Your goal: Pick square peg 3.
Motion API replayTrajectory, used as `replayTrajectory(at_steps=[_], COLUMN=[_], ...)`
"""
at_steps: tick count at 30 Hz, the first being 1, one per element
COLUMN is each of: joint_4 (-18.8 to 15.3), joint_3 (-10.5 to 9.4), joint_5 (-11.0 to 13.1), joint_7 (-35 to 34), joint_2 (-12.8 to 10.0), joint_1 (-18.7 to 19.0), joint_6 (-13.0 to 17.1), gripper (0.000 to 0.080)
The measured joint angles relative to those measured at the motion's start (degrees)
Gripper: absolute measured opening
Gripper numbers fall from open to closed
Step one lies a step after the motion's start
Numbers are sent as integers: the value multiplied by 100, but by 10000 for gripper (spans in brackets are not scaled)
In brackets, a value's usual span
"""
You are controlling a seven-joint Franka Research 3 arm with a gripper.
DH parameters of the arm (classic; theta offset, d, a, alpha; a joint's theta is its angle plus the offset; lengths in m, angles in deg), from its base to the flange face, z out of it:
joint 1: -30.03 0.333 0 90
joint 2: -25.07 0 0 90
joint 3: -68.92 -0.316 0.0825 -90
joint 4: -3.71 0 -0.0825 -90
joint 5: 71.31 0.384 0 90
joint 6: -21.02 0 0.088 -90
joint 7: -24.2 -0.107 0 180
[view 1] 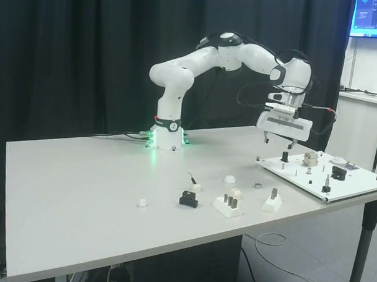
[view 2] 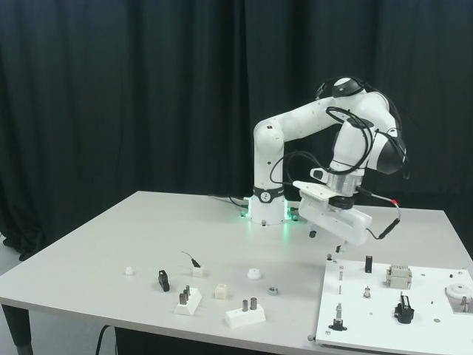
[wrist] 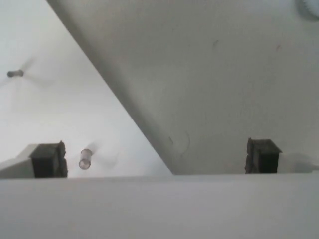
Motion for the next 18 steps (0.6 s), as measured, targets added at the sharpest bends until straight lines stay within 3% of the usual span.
replayTrajectory(at_steps=[18], joint_4=[-4], joint_3=[113], joint_5=[9], joint_7=[-107], joint_2=[0], joint_1=[-265], joint_6=[266], gripper=[800])
